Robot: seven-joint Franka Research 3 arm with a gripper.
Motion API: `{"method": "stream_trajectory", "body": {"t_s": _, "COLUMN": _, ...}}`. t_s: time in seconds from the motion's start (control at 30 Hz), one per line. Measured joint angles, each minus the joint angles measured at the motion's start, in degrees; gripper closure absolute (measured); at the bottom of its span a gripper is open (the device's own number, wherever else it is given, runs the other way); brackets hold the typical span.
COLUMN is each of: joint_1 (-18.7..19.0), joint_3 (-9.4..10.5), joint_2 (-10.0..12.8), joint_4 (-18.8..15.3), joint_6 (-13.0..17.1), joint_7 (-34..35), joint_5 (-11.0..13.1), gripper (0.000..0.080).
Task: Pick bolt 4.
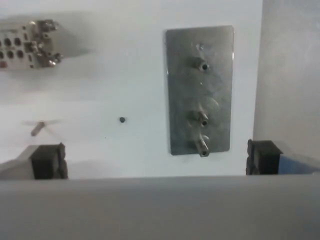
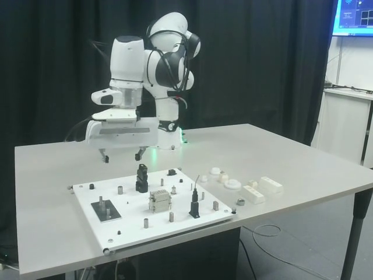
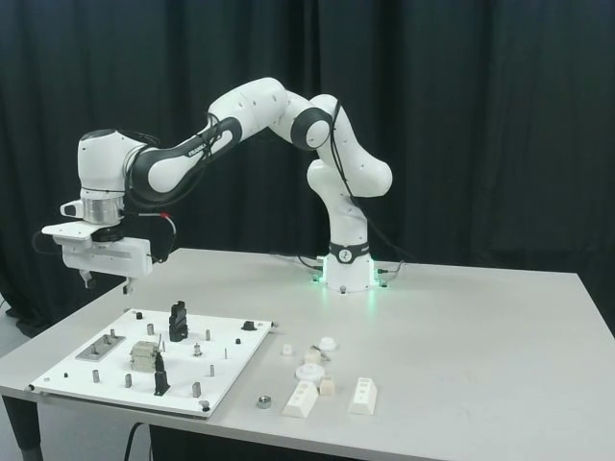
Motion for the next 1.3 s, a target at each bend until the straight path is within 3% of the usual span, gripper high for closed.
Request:
{"method": "stream_trajectory", "body": {"t_s": 0.57, "joint_1": 0.94, "joint_3": 0.1, "joint_2": 0.02, "joint_4": 2.21, "joint_6": -2.39, "joint_7": 3.65, "joint_5": 0.47, "gripper": 0.0003}}
{"method": "stream_trajectory", "body": {"t_s": 1.3, "joint_1": 3.27, "joint_3": 0.1, "joint_2": 0.07, "joint_4": 2.88, "joint_6": -2.5, "joint_7": 7.7, "joint_5": 0.26, "gripper": 0.0003}}
